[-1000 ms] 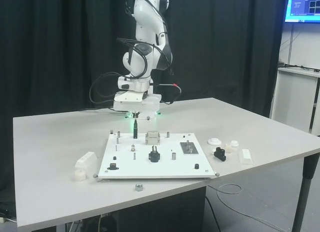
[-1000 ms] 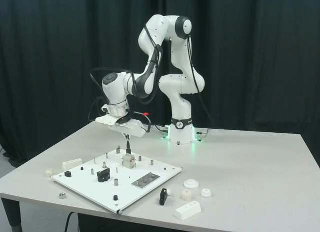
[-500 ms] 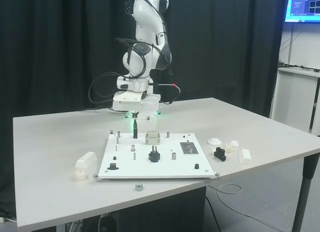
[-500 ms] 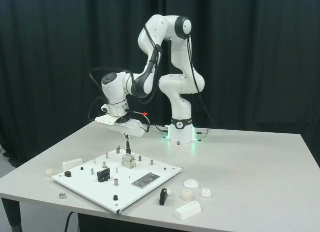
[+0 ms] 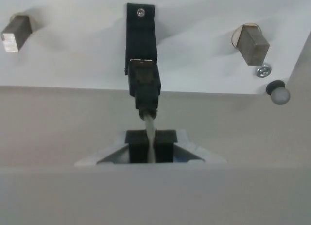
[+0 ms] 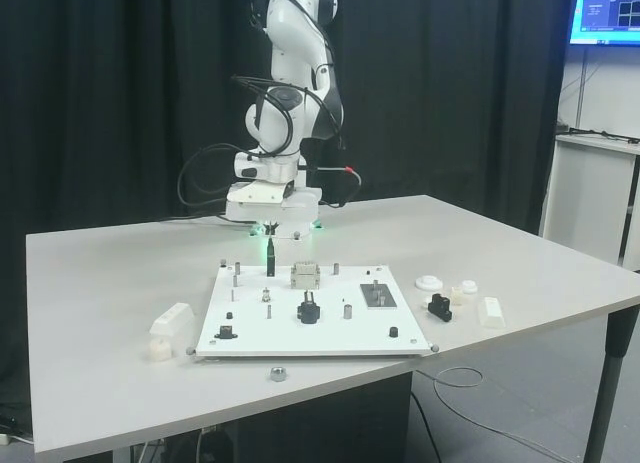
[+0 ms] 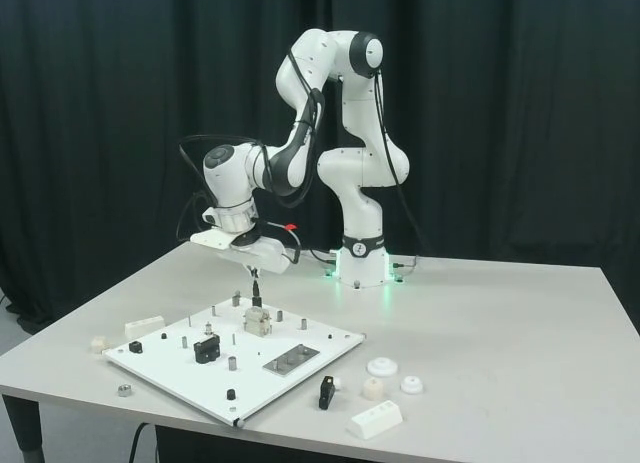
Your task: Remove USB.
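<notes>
My gripper is shut on the thin tail of the black USB plug. Its black fingers press on either side of that tail. The plug hangs from the gripper, tip pointing at a black socket block on the white board; I cannot tell whether tip and socket touch. From the first room view the gripper stands over the board's far edge with the plug upright beneath it. The second room view shows the same gripper and plug.
Grey pegs stand on the board either side of the socket. The board also carries a grey box and a black clamp. White blocks lie to its left, white round parts and a black part to its right.
The gripper with the plug has risen very slightly since the earliest frames. Nothing else has moved.
</notes>
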